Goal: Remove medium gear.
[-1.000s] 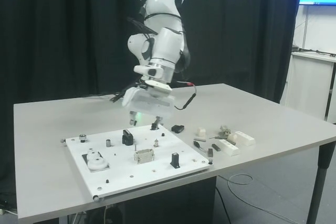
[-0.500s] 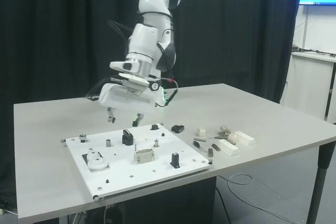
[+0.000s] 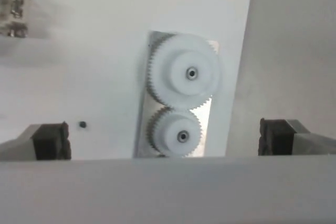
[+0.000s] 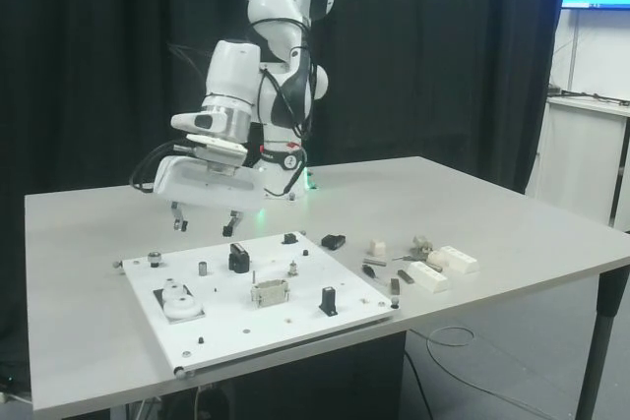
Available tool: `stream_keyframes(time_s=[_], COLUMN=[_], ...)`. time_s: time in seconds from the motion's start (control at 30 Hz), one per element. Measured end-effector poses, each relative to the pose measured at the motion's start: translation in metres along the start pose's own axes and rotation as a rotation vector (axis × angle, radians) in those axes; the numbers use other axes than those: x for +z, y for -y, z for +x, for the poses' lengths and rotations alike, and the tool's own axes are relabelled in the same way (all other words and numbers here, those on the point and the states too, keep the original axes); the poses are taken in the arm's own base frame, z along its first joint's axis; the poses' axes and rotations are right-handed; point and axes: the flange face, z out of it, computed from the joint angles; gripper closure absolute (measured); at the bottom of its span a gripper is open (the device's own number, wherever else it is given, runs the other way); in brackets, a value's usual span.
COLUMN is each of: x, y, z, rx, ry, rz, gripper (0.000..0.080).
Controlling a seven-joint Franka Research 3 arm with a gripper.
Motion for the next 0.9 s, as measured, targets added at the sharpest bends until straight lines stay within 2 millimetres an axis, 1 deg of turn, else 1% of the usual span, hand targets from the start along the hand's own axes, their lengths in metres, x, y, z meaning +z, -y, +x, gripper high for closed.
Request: stream_keyframes(time_s=[0.27,0.57,0.73,0.9], x=[0.008,0.022,0.03,0.04], y=[-0.012,-0.028,-0.04,-0.049], z=[0.017,0.039,0.046,0.046], rx=[0.008,0.031,0.038,0.049], ry=[0.039,0.072,0.1,0.127], rz=[-0.003,-0.006,0.006,0.03], gripper=[0.0003,0.0003,0.0003,0.0003])
